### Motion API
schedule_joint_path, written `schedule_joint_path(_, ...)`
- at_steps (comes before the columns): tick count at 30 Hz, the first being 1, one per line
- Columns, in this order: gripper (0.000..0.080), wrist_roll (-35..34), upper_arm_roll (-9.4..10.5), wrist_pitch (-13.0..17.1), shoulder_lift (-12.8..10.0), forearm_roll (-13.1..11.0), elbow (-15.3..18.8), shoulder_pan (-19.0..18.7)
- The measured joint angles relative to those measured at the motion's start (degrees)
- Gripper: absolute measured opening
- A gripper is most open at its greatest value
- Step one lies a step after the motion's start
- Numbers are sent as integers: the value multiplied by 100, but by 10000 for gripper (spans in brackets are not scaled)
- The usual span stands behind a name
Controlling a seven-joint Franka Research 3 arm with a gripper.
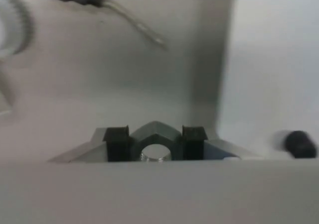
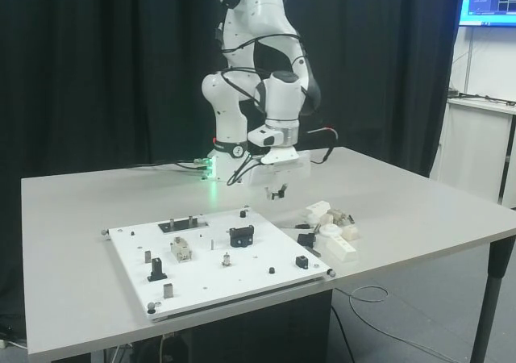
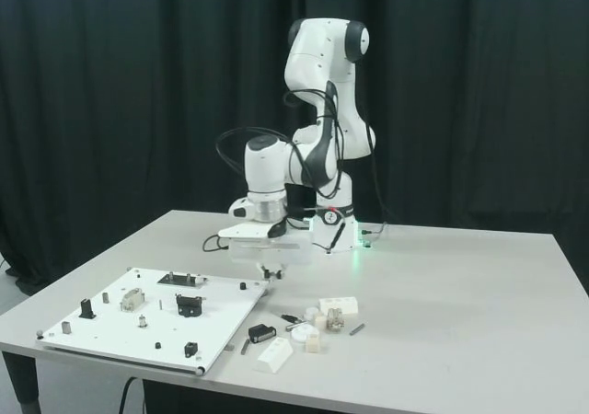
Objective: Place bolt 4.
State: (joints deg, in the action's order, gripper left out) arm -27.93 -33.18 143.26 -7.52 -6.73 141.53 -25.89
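My gripper (image 1: 155, 143) is shut on a grey bolt (image 1: 155, 153); its hexagonal head shows between the two black fingertips (image 1: 117, 142). In the room views the gripper (image 2: 278, 190) (image 3: 270, 271) hangs a little above the table, just past the far right corner of the white assembly board (image 2: 242, 286) (image 3: 110, 345). The bolt is too small to make out in those views. In the wrist view the board (image 1: 274, 59) lies to one side with a black knob (image 1: 299, 144) on it.
Several fixtures stand on the board, among them a black block (image 2: 241, 235) (image 3: 190, 304). A cluster of white and black loose parts (image 2: 330, 230) (image 3: 308, 331) lies on the grey table (image 2: 419, 202) beside the board. A thin tool (image 1: 114, 10) and a white gear (image 1: 15, 25) show in the wrist view.
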Motion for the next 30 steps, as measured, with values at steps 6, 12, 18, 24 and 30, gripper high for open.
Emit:
schedule_joint_path(6,224,-401,23,-88,-3,21,0,-206)
schedule_joint_path(12,224,-679,82,-76,-31,50,0,-277)
schedule_joint_path(18,224,-770,132,46,-109,52,1,-307)
schedule_joint_path(24,224,-918,213,264,-257,51,6,-308)
schedule_joint_path(30,224,-1018,320,481,-440,38,13,-306)
